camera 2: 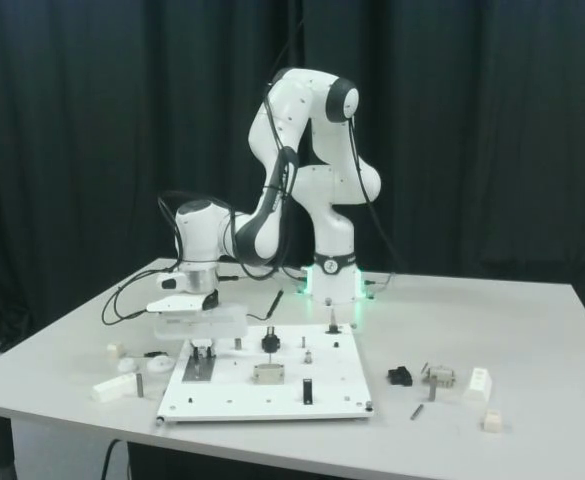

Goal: Remove small gear.

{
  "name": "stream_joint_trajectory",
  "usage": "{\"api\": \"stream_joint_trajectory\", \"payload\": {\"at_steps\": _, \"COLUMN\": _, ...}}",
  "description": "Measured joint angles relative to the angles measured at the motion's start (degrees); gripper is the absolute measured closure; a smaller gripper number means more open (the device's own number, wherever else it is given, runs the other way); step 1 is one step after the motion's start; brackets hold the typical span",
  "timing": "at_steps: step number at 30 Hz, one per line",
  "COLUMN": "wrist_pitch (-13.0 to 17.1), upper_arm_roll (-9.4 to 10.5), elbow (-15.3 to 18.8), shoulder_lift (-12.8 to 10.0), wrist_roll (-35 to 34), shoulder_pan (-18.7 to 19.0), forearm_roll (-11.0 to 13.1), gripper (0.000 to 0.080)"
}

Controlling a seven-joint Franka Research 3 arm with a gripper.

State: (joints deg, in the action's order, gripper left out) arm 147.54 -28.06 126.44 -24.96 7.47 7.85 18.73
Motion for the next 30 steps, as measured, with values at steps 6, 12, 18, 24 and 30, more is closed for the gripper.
{"api": "stream_joint_trajectory", "payload": {"at_steps": 6, "wrist_pitch": 0.20, "upper_arm_roll": -0.01, "elbow": -0.01, "shoulder_lift": -0.05, "wrist_roll": 0.00, "shoulder_pan": -0.04, "forearm_roll": 0.00, "gripper": 0.0603}}
{"api": "stream_joint_trajectory", "payload": {"at_steps": 12, "wrist_pitch": 0.18, "upper_arm_roll": -0.04, "elbow": -0.07, "shoulder_lift": -0.04, "wrist_roll": 0.00, "shoulder_pan": -0.06, "forearm_roll": 0.00, "gripper": 0.0603}}
{"api": "stream_joint_trajectory", "payload": {"at_steps": 18, "wrist_pitch": -0.77, "upper_arm_roll": -0.18, "elbow": -0.34, "shoulder_lift": 0.21, "wrist_roll": 0.40, "shoulder_pan": -0.07, "forearm_roll": -0.01, "gripper": 0.0603}}
{"api": "stream_joint_trajectory", "payload": {"at_steps": 24, "wrist_pitch": -3.21, "upper_arm_roll": -0.70, "elbow": -1.04, "shoulder_lift": 1.06, "wrist_roll": 1.73, "shoulder_pan": -0.07, "forearm_roll": -0.03, "gripper": 0.0603}}
{"api": "stream_joint_trajectory", "payload": {"at_steps": 30, "wrist_pitch": -5.90, "upper_arm_roll": -1.50, "elbow": -1.46, "shoulder_lift": 2.95, "wrist_roll": 2.14, "shoulder_pan": -0.05, "forearm_roll": -0.39, "gripper": 0.0603}}
